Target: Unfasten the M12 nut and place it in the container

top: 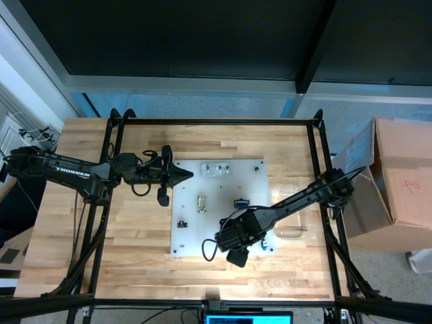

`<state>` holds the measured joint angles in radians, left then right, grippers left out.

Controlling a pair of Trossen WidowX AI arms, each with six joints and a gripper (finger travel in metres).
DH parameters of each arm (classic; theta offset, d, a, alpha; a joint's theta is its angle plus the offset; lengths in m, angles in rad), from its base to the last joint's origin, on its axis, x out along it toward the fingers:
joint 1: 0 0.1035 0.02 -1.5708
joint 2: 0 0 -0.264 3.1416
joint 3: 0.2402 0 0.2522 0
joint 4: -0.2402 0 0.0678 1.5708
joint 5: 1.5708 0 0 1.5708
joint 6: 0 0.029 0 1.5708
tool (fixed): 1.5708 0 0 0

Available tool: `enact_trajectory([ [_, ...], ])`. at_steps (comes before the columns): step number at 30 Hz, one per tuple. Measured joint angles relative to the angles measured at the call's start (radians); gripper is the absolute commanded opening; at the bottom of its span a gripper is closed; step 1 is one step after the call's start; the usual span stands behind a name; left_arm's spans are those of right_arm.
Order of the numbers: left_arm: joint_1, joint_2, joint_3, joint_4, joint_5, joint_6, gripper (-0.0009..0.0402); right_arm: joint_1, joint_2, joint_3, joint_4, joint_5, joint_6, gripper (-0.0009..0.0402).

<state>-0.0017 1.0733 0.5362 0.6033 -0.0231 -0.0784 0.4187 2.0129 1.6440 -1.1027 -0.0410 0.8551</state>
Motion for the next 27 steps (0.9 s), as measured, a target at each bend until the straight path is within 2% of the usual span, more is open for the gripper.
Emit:
enact_trajectory([
  [6,0.000,0.000,0.000,0.000,0.000,0.000,0.0000,0.003,0.026,-0.003,0.015,0.000,-0.032,0.0247],
  [23,0.000,0.000,0.000,0.000,0.000,0.000,0.0000,0.024,0.023,-0.119,0.129,0.004,-0.116,0.0247],
  [27,0.000,0.000,0.000,0.000,0.000,0.000,0.0000,0.029,0.023,-0.123,0.129,0.029,-0.117,0.0224],
])
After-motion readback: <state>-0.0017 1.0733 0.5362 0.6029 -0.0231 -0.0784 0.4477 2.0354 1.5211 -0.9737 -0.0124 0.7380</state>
